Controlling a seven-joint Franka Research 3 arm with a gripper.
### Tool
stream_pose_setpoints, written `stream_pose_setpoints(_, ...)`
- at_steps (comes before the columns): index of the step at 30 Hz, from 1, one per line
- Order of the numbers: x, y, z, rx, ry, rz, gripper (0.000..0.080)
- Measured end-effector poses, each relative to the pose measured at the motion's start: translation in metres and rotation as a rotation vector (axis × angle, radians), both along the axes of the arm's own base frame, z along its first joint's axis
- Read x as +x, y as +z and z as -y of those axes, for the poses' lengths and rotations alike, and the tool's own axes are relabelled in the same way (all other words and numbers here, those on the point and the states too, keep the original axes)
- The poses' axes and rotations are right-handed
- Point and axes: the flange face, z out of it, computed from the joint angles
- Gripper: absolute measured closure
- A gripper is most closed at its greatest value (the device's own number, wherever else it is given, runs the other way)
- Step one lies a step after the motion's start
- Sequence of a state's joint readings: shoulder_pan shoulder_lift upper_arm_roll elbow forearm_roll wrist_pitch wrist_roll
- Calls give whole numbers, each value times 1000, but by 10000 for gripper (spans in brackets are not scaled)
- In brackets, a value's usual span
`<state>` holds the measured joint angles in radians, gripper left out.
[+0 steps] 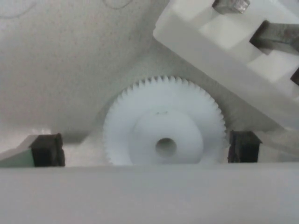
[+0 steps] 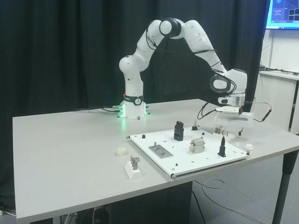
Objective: Pick large gear.
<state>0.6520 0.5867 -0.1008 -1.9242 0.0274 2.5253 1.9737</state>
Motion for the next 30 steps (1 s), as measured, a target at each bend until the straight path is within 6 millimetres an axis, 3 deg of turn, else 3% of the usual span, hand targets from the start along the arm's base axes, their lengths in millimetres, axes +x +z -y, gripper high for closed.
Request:
stream_pose_setpoints(5,0,-2,0,-4,3,-1,3)
stream_pose_setpoints(6,0,-2,0,-5,5,-1,186)
stream_pose_setpoints(11,0,0,0,-7,13,7,186)
stream_pose_setpoints(12,0,0,0,-8,16,7,348)
stream_pose_setpoints(16,0,2,-1,-15,47,9,348)
stream_pose_setpoints(17,0,2,-2,-16,52,9,473)
stream_pose_setpoints(30,-2,4,-3,-21,65,4,472)
